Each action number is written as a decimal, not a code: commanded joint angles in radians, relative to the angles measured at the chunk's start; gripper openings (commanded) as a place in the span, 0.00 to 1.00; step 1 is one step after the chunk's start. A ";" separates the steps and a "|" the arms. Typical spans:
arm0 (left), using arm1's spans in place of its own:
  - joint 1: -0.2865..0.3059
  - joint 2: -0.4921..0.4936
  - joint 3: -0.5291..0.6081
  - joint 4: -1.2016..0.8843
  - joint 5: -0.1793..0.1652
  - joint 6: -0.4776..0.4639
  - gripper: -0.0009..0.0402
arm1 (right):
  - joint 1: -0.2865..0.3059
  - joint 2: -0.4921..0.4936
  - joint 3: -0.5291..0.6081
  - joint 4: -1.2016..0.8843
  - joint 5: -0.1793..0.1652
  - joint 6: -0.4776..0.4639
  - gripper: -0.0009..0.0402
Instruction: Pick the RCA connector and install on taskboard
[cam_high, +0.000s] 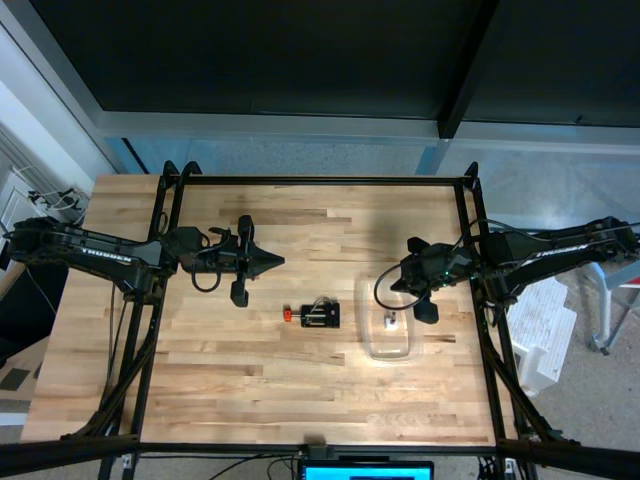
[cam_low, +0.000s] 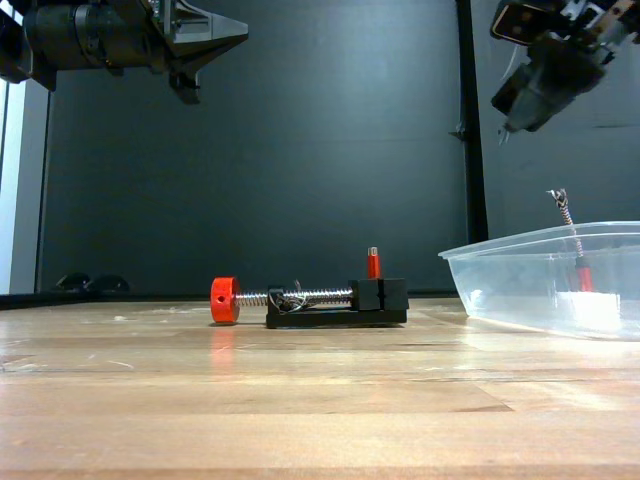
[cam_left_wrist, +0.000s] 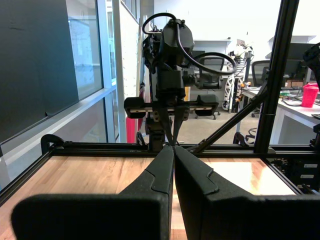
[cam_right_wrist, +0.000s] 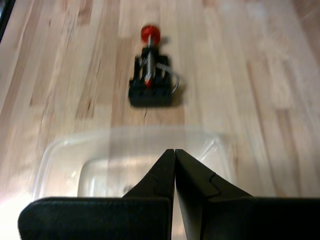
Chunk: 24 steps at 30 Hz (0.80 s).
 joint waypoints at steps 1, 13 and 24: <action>0.000 0.000 0.000 0.000 0.000 0.000 0.02 | 0.021 0.001 0.005 -0.038 0.006 0.027 0.02; 0.000 0.000 0.000 0.000 0.000 0.000 0.02 | 0.113 0.026 0.005 -0.150 0.009 0.104 0.02; 0.000 0.000 0.000 0.000 0.000 0.000 0.02 | 0.122 0.072 0.005 -0.164 0.018 0.111 0.14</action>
